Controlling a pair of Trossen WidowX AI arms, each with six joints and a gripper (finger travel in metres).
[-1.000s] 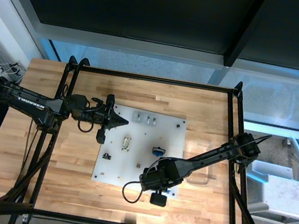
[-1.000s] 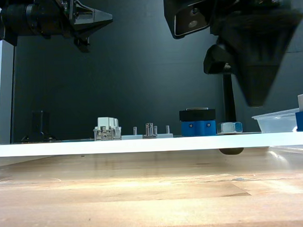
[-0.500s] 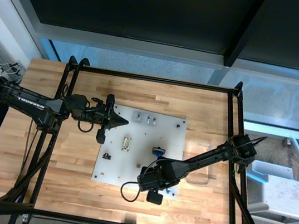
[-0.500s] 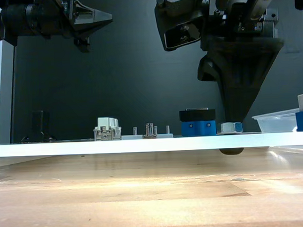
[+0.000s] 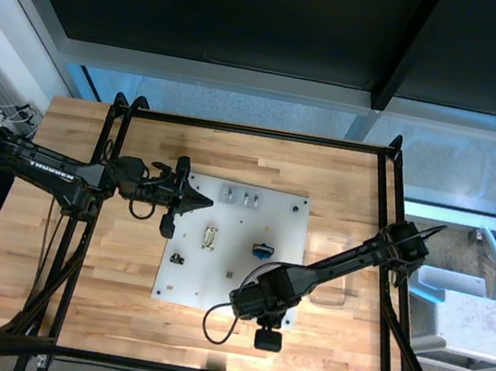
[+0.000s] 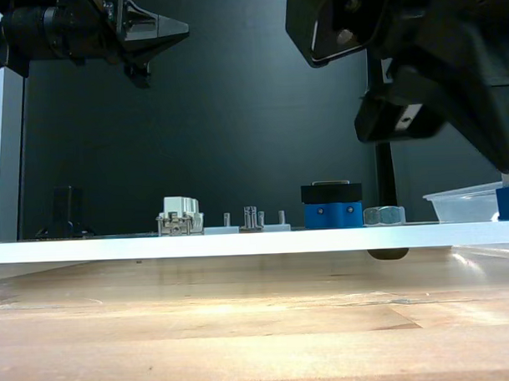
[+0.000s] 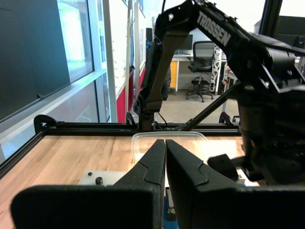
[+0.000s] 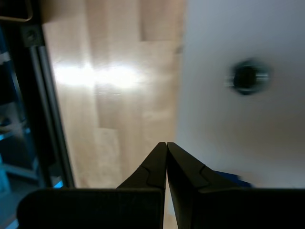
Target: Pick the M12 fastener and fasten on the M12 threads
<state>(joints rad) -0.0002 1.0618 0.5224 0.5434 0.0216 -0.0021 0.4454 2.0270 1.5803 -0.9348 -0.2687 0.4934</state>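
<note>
The M12 fastener, a small silver nut (image 6: 384,215), sits low on the white board (image 6: 240,242) just right of the blue block. In the right wrist view the nut (image 8: 247,76) rings the dark M12 threads, so it is on its stud with no ribs showing. My right gripper (image 8: 166,143) is shut on nothing and hangs above the board's near right edge (image 5: 267,317), apart from the nut. In the high view the right arm hides nut and stud. My left gripper (image 5: 209,202) is shut and empty, held high over the board's far left (image 6: 186,27).
A blue-and-black block (image 6: 331,206) stands mid-board, a white connector (image 6: 180,216) and small pins to its left. A black post (image 6: 384,173) rises behind the nut. A clear tray (image 5: 335,303) lies on the wood right of the board.
Half a second ago the right gripper's tips were down at the nut. They have since lifted and swung right, toward the near edge. The nut stays put and the left arm is still.
</note>
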